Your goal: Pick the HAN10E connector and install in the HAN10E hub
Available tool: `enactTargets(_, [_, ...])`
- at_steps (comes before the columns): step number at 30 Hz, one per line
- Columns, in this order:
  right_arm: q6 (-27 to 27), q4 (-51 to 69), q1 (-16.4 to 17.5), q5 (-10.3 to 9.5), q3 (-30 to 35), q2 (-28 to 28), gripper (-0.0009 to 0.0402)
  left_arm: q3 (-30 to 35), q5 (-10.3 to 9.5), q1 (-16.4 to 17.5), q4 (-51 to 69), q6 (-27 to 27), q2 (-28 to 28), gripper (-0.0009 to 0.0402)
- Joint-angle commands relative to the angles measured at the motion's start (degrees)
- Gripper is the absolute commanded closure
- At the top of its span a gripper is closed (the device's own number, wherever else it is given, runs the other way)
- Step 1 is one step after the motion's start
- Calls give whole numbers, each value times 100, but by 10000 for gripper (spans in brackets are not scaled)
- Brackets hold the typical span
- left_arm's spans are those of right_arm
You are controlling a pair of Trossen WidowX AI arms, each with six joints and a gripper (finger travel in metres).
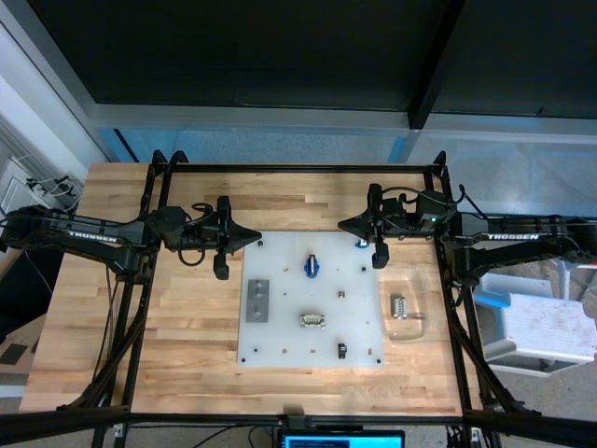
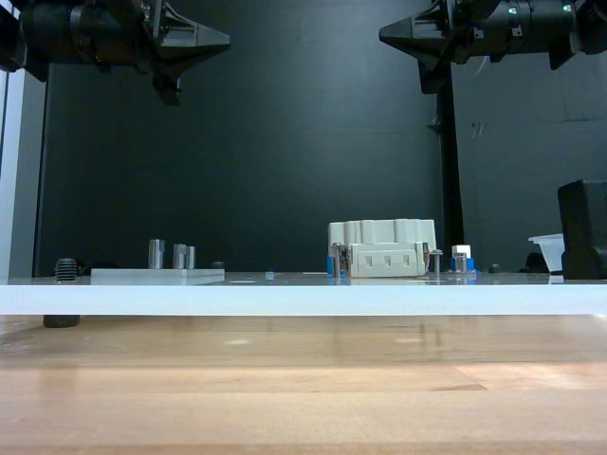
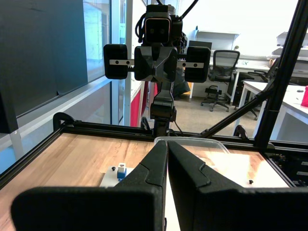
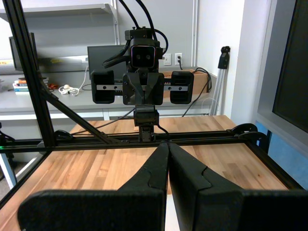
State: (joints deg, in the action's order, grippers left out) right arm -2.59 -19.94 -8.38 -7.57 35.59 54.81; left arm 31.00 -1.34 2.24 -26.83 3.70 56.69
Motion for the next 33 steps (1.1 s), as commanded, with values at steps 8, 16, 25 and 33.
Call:
enactTargets(8, [2, 13, 2, 0, 0, 0, 393, 0, 0, 2, 0, 0, 2, 393])
enactTargets(16, [518, 835, 13, -2, 133, -4, 393, 0, 0, 2, 0, 0, 2, 393])
enactTargets(25, [1279, 3523, 107, -476, 984, -4, 393, 0, 0, 2, 0, 0, 2, 393])
enactTargets(33, [2430, 5958, 450, -455, 1941, 26, 393, 0, 0, 2, 0, 0, 2, 393])
